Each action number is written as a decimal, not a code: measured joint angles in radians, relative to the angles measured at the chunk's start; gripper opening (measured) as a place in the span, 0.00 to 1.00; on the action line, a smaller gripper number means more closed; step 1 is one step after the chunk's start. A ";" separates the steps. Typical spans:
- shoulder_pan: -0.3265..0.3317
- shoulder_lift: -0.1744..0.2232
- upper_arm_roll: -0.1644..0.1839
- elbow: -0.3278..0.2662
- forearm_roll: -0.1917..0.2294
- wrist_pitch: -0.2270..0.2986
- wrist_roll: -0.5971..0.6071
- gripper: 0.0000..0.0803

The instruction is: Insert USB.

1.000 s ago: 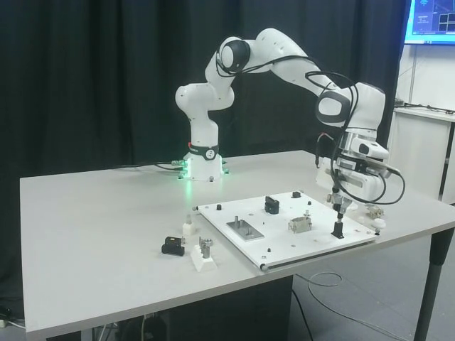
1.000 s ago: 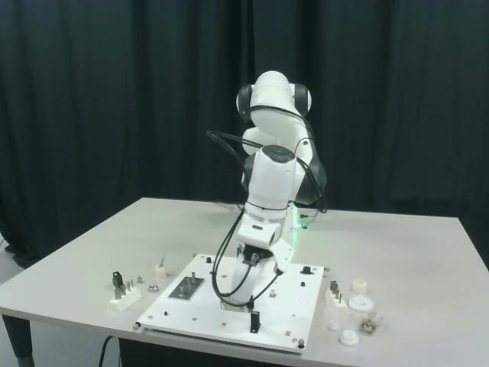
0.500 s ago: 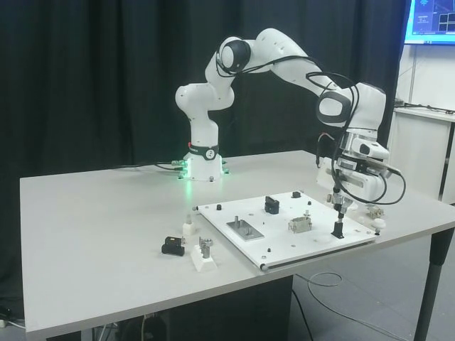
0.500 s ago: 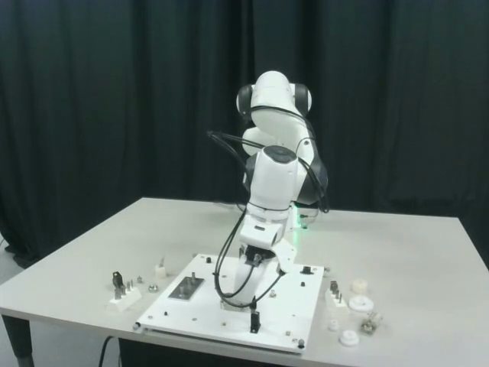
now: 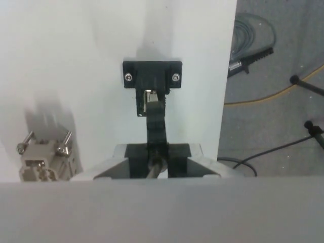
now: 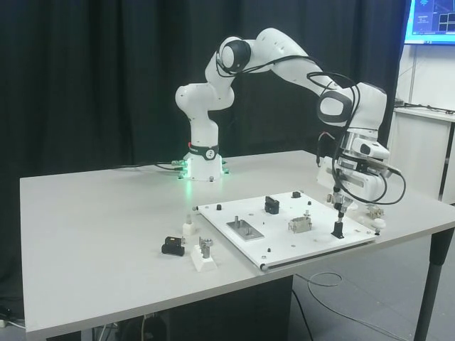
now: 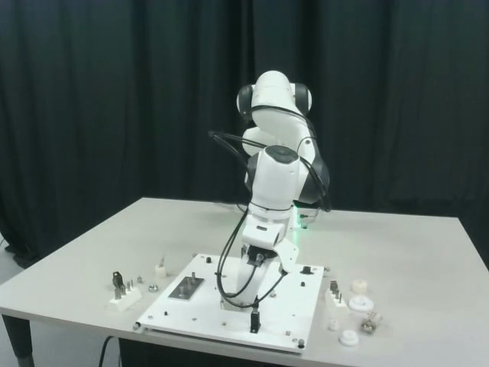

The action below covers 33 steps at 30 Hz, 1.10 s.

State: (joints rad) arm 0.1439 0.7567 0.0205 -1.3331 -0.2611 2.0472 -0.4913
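The black USB plug [image 5: 153, 119] stands upright in a black socket block [image 5: 152, 78] screwed to the white board [image 5: 76, 61]. In the room views the plug [image 6: 338, 229] [image 7: 254, 321] is near the board's front corner. My gripper [image 5: 153, 161] hangs straight above it, a short way clear of the plug's top. Its black fingers [image 5: 132, 161] stand slightly apart, so it is open, and a thin grey cable runs up between them. From the side, the gripper [image 6: 340, 207] and the plug are joined only by that thin cable.
The white board [image 6: 249, 213] also carries a grey multi-pin connector [image 5: 43, 157], a grey metal plate [image 6: 244, 229] and a black block [image 6: 271, 204]. A black part [image 6: 170, 246] and a white peg holder [image 6: 205, 259] lie beside it. White gears [image 7: 357, 303] sit near the table edge.
The gripper has risen slightly, straight up from the plug. The plug has stayed in its socket and nothing else has moved.
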 joint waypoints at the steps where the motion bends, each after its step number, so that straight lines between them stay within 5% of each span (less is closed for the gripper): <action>1: 0.000 0.000 0.000 0.000 0.000 0.000 0.000 0.09; 33: -0.004 0.001 0.001 -0.007 0.018 -0.004 0.000 0.09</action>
State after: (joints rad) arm 0.1394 0.7574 0.0212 -1.3402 -0.2426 2.0431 -0.4913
